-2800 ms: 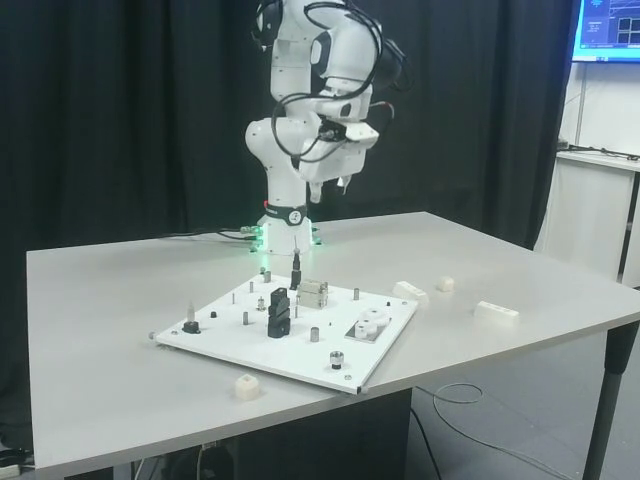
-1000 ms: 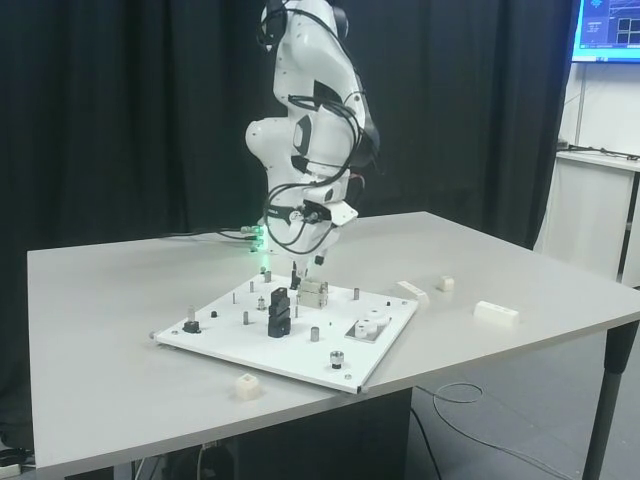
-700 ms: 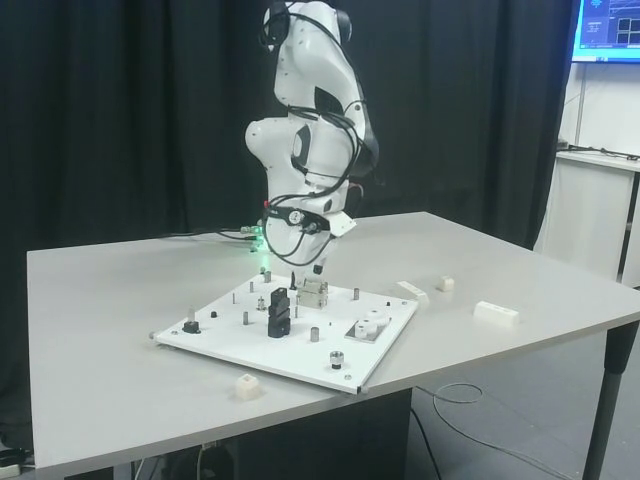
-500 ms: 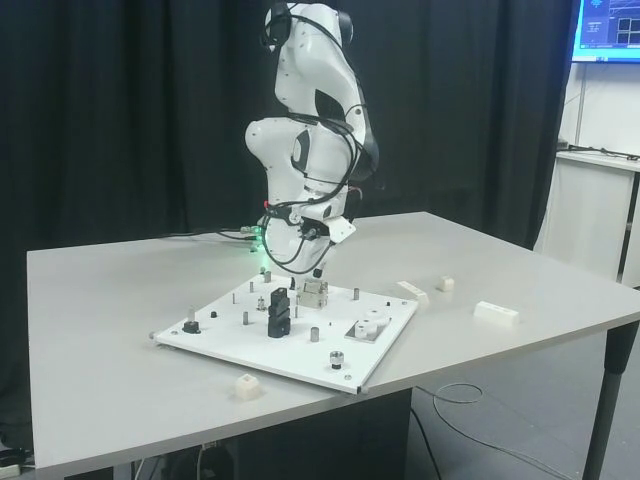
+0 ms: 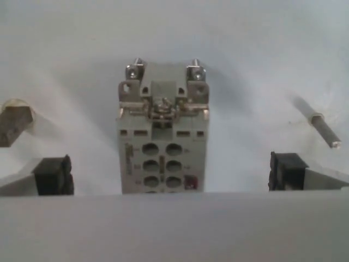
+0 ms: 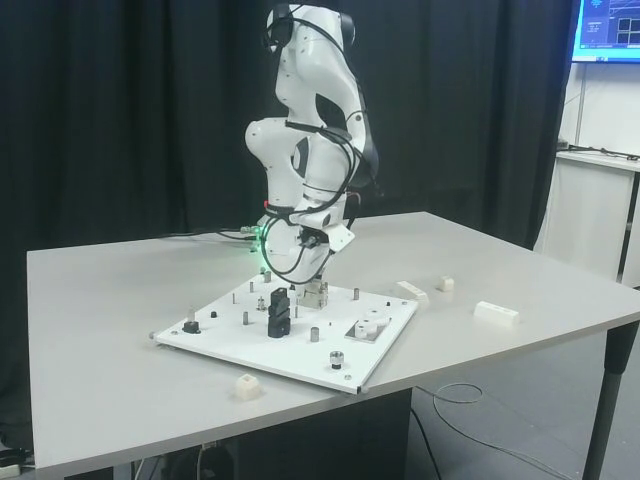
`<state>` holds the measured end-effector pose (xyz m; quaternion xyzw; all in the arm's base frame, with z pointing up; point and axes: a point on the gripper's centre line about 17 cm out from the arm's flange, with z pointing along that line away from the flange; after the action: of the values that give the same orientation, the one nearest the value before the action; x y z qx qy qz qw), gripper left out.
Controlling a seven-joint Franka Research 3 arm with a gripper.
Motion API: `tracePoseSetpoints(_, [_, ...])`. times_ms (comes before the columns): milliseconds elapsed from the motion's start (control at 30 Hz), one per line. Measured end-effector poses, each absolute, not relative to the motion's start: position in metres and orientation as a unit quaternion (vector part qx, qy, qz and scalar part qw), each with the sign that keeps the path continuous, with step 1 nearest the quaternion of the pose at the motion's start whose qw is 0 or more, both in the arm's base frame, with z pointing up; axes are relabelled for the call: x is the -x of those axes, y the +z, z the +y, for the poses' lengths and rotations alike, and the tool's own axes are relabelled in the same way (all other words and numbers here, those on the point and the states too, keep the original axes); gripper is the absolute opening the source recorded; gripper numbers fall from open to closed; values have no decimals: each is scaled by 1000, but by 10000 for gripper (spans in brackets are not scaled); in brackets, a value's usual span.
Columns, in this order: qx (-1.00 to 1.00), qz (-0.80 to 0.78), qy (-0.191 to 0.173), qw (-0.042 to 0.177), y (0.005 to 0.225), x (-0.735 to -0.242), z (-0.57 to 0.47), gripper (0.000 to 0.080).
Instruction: Remove waterproof.
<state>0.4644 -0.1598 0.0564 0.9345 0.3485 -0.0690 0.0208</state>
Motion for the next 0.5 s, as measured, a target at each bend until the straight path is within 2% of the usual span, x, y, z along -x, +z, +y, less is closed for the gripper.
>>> tracePoseSetpoints(500, [-934, 352, -58, 24, 51, -464, -154, 800])
